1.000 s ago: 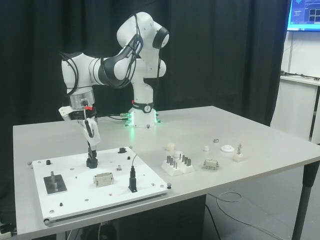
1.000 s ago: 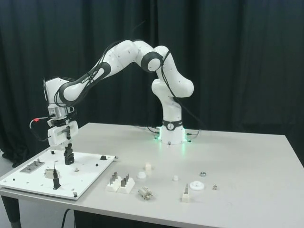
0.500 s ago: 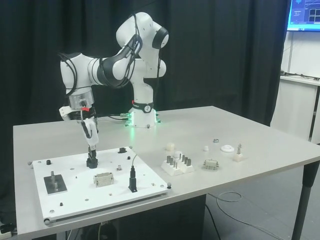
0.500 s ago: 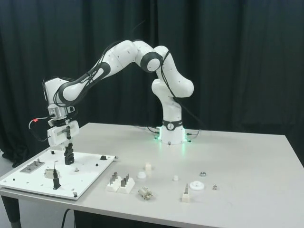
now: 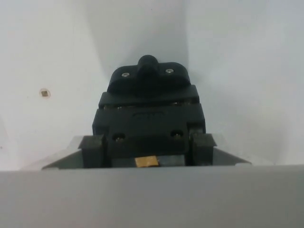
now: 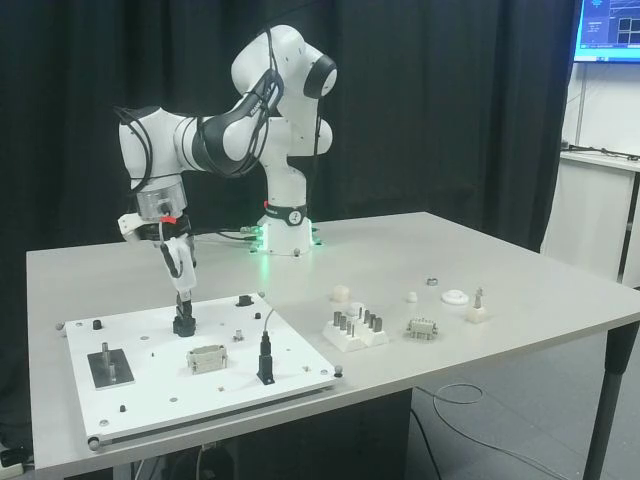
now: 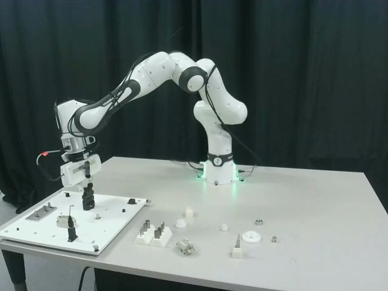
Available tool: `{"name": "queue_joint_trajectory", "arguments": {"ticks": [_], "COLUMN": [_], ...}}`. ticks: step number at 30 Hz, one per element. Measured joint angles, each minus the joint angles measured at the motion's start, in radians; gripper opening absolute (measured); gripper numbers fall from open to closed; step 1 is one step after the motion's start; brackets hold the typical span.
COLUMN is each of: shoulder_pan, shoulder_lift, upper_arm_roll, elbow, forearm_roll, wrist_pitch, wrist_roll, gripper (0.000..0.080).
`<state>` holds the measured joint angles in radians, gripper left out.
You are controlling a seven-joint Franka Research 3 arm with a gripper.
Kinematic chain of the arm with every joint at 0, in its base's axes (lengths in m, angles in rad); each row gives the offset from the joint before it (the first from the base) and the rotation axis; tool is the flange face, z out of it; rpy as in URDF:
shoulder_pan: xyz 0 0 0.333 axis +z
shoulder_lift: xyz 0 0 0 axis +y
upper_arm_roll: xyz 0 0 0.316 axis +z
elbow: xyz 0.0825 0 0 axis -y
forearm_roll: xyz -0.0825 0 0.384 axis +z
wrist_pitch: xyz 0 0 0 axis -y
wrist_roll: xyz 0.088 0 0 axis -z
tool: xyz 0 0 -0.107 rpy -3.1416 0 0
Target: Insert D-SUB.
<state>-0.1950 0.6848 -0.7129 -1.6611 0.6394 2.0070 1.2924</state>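
Note:
The black D-SUB plug (image 5: 148,118) stands upright on the white board (image 6: 150,395), sitting on a black socket part (image 5: 147,80) with two small screws. My gripper (image 5: 147,145) is directly above it, and its fingers (image 5: 93,145) press against both sides of the plug's upper end, shut on it. From the first room view the plug (image 6: 183,322) stands near the board's far-left middle, under the gripper (image 6: 183,300). The second room view shows the plug (image 7: 88,199) below the gripper (image 7: 88,188) on the board (image 7: 36,235).
On the board are a metal peg block (image 6: 108,366), a grey connector housing (image 6: 205,358) and a black cabled plug (image 6: 266,365). To the right on the grey table (image 6: 520,300) lie a white block with pins (image 6: 353,330), a small connector (image 6: 421,328) and small white parts (image 6: 454,297).
The wrist and hand have risen a little. The D-SUB plug stays at about the same spot on the board, still between the fingers.

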Motion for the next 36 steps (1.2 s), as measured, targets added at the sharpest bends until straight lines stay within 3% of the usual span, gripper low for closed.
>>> {"name": "queue_joint_trajectory", "arguments": {"ticks": [17,26,35,36], "shoulder_pan": [-0.004,-0.004,-0.004,-0.004], "shoulder_lift": [0.003,0.011,0.010,0.010], "upper_arm_roll": [0.000,0.000,-0.006,-0.008], "elbow": [0.000,0.001,0.039,0.044], "forearm_roll": [0.017,0.017,0.016,0.016], "wrist_pitch": [0.000,0.047,0.045,0.043], "wrist_roll": [0.009,0.061,0.077,0.078], "gripper": [0.0381,0.0404,0.0404,0.0794]}}
